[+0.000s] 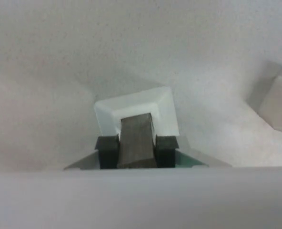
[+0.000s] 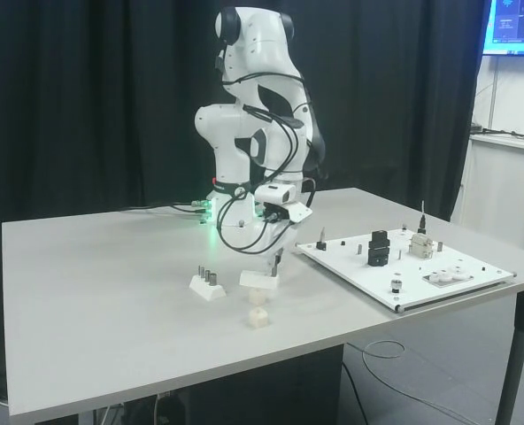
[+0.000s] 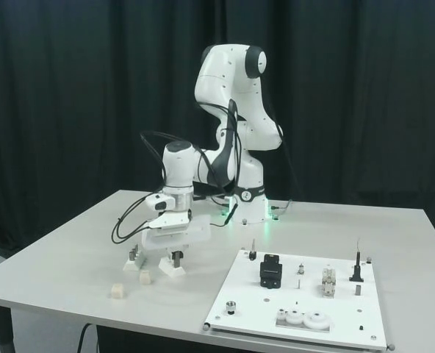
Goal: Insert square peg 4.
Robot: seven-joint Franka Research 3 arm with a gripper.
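In the wrist view my gripper (image 1: 137, 151) is shut on a grey square peg (image 1: 137, 140), with one black finger (image 1: 107, 150) on each side of it. The peg's far end points into the square recess of a white holder block (image 1: 136, 107) directly beneath; how deep it sits I cannot tell. In the first room view the gripper (image 2: 273, 260) hangs low over that white block (image 2: 258, 280) on the grey table. In the second room view the gripper (image 3: 175, 257) is just above the same block (image 3: 173, 271).
A second white holder (image 2: 207, 282) with three upright pegs stands beside the first. Two small pale cubes (image 2: 257, 316) (image 3: 145, 277) lie near the table's front edge. A white board (image 2: 408, 266) with several black and grey fixtures lies beyond the gripper's other side.
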